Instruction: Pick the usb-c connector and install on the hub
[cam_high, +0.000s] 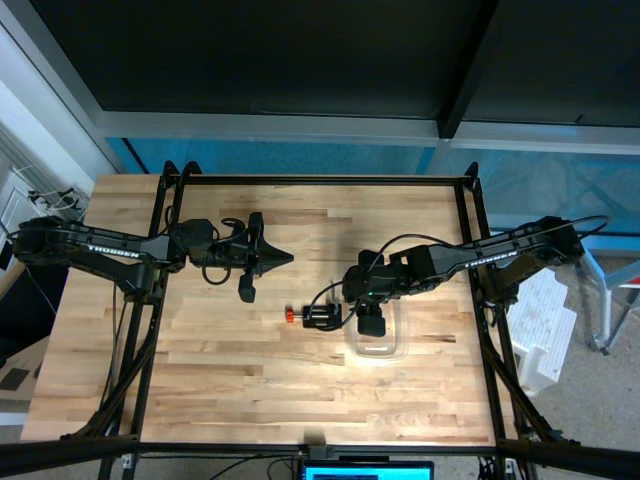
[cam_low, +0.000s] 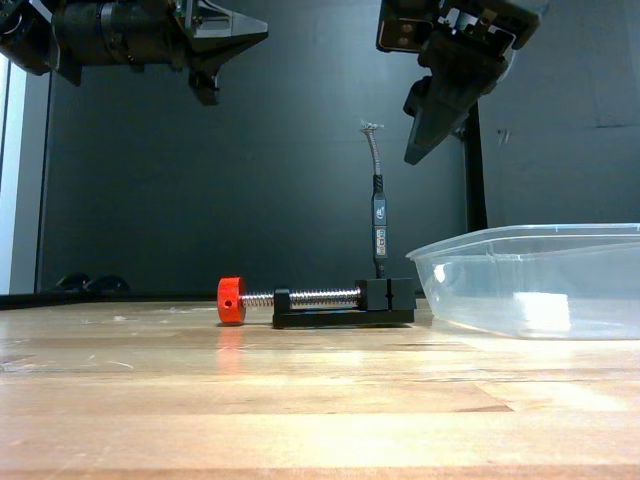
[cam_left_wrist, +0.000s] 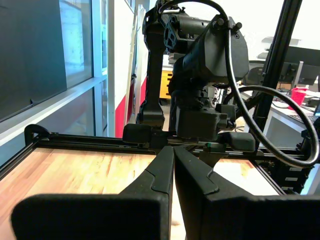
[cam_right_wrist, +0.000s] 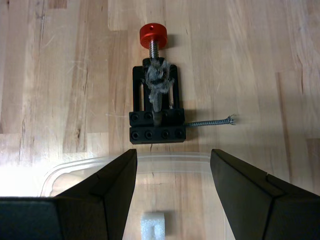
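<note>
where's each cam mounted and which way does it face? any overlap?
High: above near edge, looking down at the table; both arms show, left gripper over bare wood, right gripper over the tray.
Low: table height, looking level at the vise; connector stands on it unheld, both grippers overhead.
Left wrist: along shut fingers toward the right arm.
Right wrist: down between open fingers at vise, tray, white block.
Shared: low and right wrist both show vise and tray.
</note>
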